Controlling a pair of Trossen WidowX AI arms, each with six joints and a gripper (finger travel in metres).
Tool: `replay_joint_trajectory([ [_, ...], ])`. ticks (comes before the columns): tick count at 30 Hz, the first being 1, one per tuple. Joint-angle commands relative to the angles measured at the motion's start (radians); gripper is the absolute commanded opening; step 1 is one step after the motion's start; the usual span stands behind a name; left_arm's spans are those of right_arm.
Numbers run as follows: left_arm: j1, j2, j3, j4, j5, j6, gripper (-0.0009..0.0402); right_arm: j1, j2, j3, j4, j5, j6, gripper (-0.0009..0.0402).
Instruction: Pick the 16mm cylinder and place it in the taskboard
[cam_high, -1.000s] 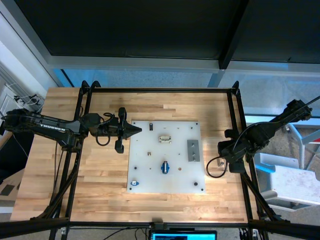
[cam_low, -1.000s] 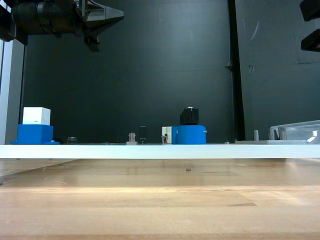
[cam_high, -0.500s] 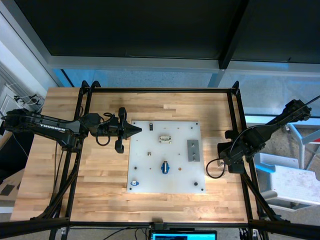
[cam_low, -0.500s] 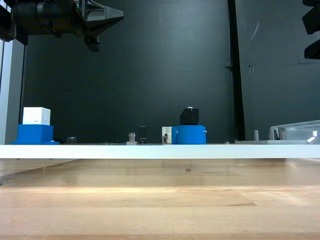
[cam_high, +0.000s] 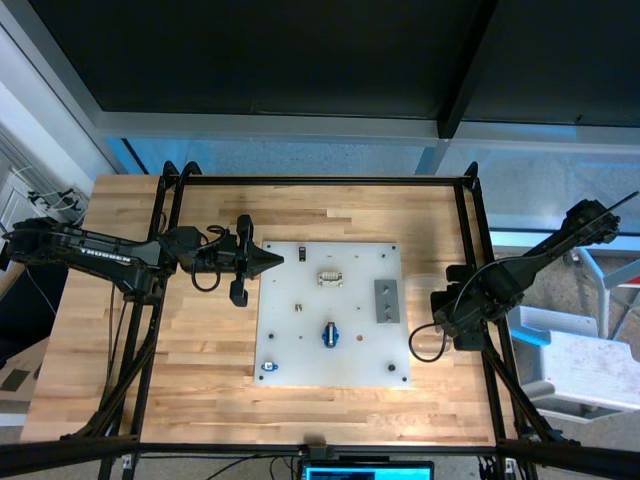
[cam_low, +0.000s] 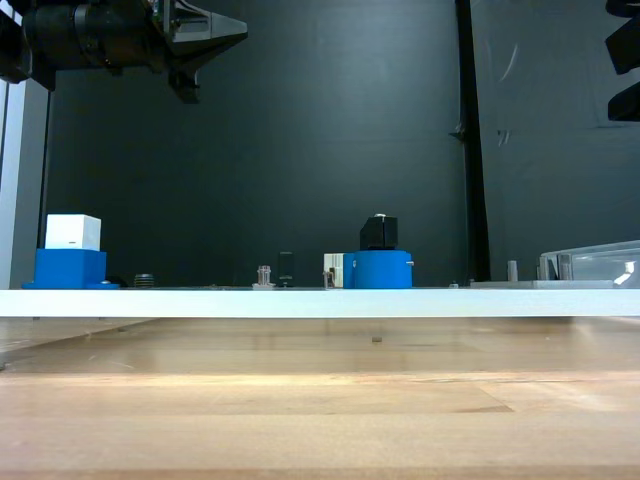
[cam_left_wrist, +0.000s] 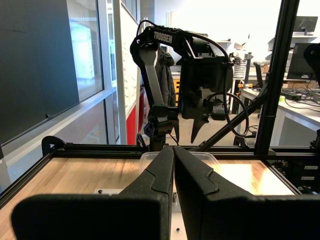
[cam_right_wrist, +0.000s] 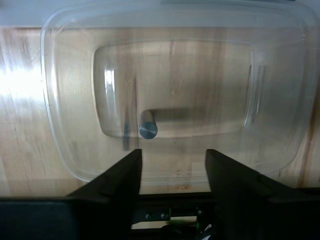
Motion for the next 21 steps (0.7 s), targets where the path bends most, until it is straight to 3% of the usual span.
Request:
replay_joint_trajectory([
  [1,0.0,0.0,0.0,0.0,0.0,0.0,0.0,0.013,0.0,-0.002,0.002,0.006,0.001,0.0222],
  [8,0.0,0.0,0.0,0.0,0.0,0.0,0.0,0.023,0.0,-0.019,0.037,0.011,0.009,0.0276],
  [21,0.0,0.0,0.0,0.0,0.0,0.0,0.0,0.038,0.0,-0.095,0.112,0.011,0.012,0.0279],
])
